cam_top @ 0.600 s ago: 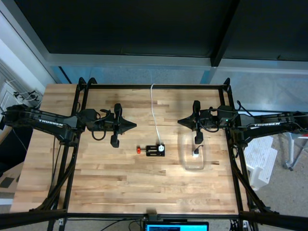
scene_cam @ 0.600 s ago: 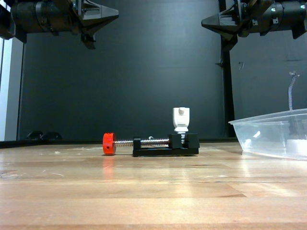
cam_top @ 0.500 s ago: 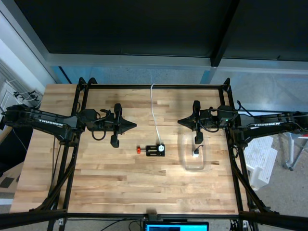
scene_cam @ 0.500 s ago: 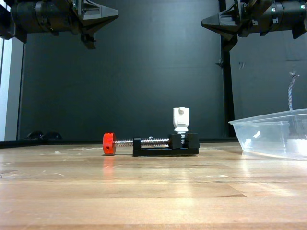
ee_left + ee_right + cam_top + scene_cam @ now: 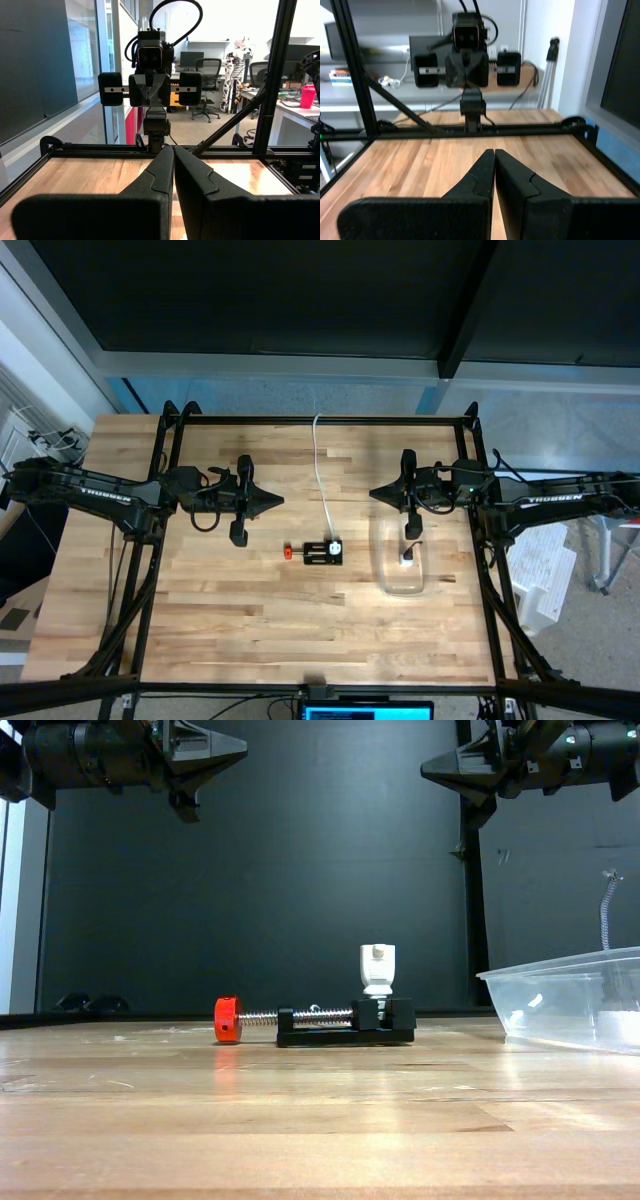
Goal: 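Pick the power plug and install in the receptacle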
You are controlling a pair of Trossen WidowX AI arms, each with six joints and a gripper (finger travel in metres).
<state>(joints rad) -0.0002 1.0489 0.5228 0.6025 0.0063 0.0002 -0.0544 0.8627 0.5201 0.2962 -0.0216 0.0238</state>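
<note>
nothing has moved since the earlier frames: both arms hang where they were, and the task has not begun. we see the power plug [image 5: 408, 556] lying inside the clear tray [image 5: 390, 588] on the table's right side, its thin cord looping toward the tray's far end. the receptacle [image 5: 336, 548] stands upright in the little black vise [image 5: 318, 553], whose red knob [image 5: 288, 552] points left. it is near the tray but apart from it, and its white cable [image 5: 322, 475] runs off to the far edge. the right gripper [image 5: 372, 494] hovers high, just past the tray's far end, fingers pressed together on nothing. the left gripper [image 5: 280, 502] hangs high to the left of the vise, likewise closed and empty. we judge the step in hand to be the reach for the plug: the right gripper must spread its fingers, tip down and descend into the tray. the tray walls crowd that grasp, and the cord may snag. bare wood between tray and vise leaves room for the carry, and the black frame rails bordering the table [image 5: 250, 640] stand well away.
</note>
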